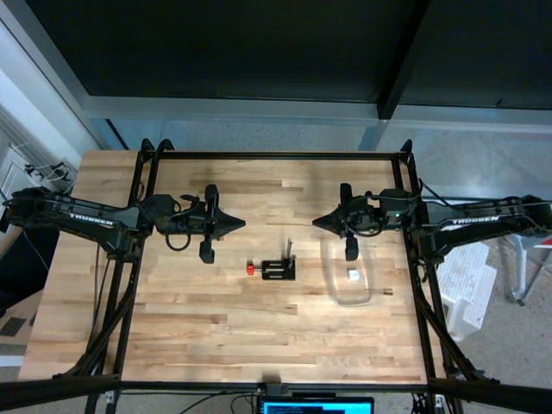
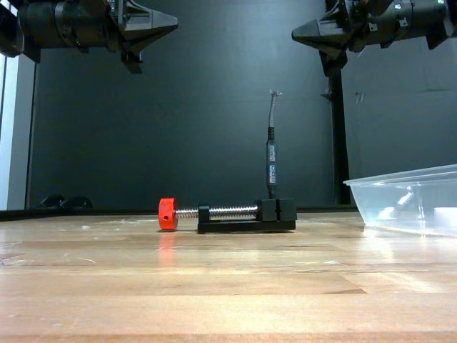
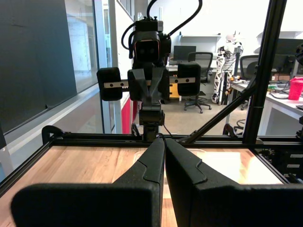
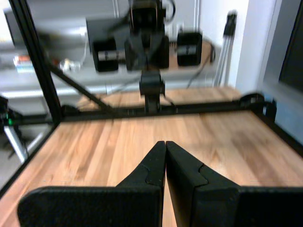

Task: Remove the USB-C connector from taskboard and place in the container

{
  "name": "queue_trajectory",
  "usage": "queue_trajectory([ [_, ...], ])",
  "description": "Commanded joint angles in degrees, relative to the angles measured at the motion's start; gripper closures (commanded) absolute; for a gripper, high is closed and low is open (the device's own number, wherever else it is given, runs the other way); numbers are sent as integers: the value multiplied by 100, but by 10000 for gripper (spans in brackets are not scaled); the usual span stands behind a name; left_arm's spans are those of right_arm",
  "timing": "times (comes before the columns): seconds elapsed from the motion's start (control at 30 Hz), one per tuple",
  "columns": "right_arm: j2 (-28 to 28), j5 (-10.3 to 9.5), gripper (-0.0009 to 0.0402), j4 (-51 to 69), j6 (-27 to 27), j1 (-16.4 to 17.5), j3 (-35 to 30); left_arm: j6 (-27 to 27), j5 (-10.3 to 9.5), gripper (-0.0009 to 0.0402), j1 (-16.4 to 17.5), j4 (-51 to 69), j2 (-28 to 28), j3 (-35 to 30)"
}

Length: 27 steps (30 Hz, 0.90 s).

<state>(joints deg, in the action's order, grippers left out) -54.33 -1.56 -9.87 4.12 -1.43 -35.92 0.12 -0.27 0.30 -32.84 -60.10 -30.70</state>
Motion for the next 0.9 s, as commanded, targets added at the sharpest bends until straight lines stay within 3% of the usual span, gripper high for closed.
queue_trajectory([
  [0.03, -46, 2, 393, 861, -59, 70, -321, 0, 2, 393, 0, 0, 0, 0],
  [0.2, -149, 87, 393, 2135, -76, 247, -822, 0, 2, 393, 0, 0, 0, 0],
  [0.37, -393, 380, 393, 3104, -120, 450, -1228, 0, 2, 393, 0, 0, -2, 0],
  [0.9, -1718, 649, 392, 5005, -87, 750, -2516, 0, 0, 393, 0, 0, 0, 0],
])
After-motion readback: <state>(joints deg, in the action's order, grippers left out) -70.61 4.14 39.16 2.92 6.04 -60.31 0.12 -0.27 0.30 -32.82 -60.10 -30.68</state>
